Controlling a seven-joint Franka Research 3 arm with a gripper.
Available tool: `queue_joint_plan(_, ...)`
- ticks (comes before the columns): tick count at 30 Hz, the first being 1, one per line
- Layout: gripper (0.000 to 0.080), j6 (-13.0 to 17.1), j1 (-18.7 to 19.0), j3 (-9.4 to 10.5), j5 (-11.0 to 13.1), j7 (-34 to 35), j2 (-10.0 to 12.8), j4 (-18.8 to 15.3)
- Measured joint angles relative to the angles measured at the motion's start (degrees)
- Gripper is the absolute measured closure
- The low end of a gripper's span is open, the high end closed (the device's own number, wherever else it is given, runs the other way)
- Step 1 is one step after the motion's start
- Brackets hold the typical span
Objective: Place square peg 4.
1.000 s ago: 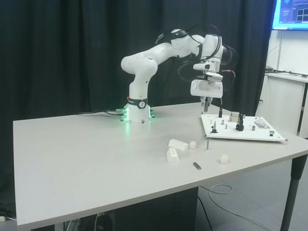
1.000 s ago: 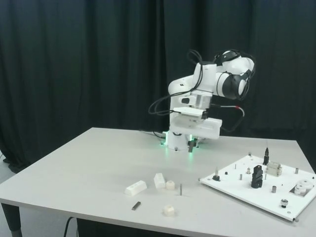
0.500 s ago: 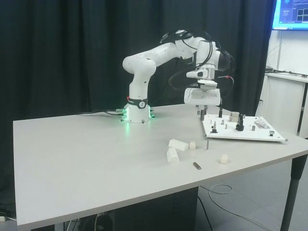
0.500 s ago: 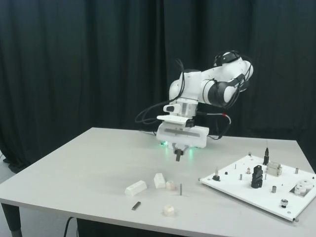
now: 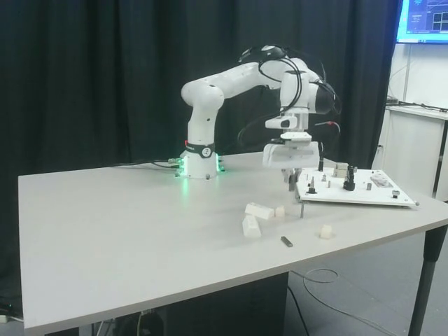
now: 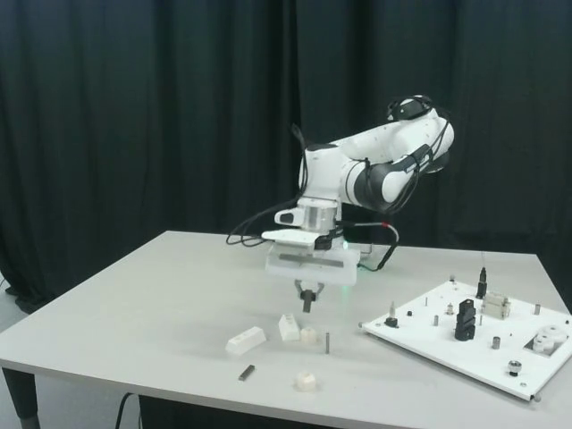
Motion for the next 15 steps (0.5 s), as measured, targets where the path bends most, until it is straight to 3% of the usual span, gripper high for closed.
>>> queue_joint_plan(15,0.0648,-0.07,-9.34,4.84,1.97,-0.16,0.16,5.17)
